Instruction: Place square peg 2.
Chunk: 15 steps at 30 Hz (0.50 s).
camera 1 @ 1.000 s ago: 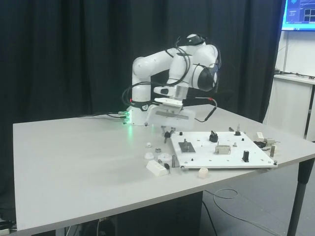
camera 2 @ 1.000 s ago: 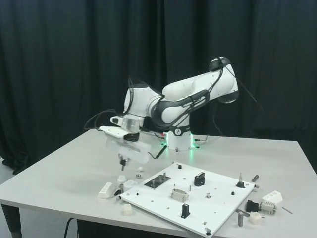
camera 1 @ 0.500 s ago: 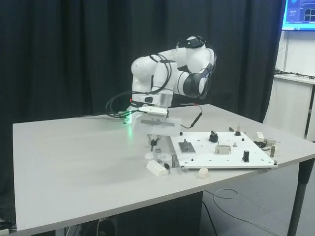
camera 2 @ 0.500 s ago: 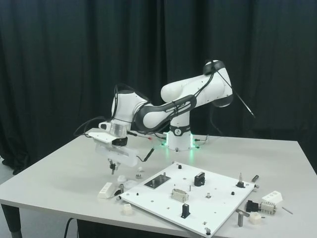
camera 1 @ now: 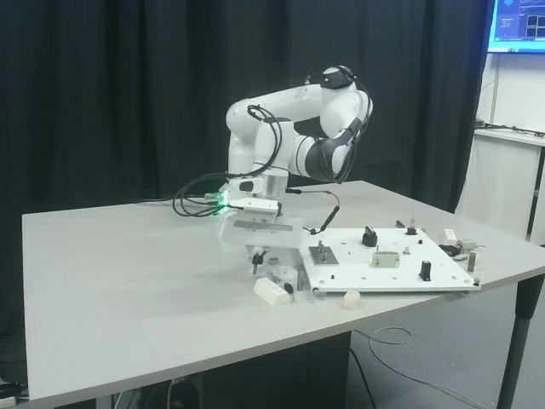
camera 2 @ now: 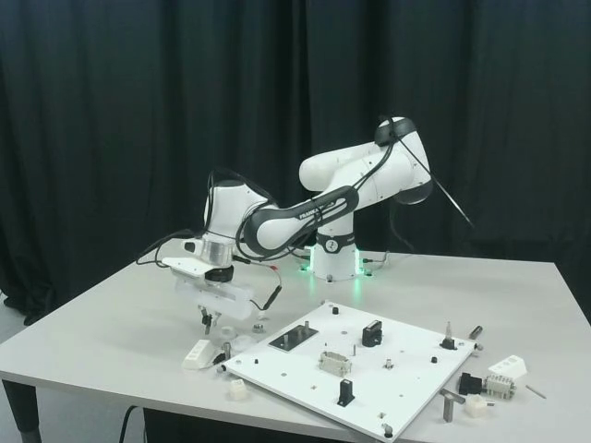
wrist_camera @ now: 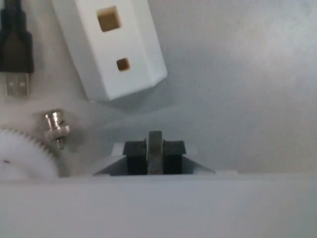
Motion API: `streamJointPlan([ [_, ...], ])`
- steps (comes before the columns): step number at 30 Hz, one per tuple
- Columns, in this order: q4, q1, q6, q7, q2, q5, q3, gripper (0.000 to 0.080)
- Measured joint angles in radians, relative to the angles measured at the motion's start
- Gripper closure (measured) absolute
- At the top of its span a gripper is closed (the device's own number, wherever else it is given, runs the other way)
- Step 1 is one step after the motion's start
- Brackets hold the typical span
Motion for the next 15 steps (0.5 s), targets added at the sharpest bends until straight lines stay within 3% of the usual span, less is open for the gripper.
streamJointPlan([
  [7, -0.012, -0.001, 0.009, -0.029, -0.005, 0.032, 0.013, 0.0738],
  [8, -0.013, -0.001, 0.011, -0.031, -0.006, 0.036, 0.014, 0.0651],
  [15, -0.014, -0.001, 0.025, -0.034, -0.007, 0.037, 0.017, 0.0651],
])
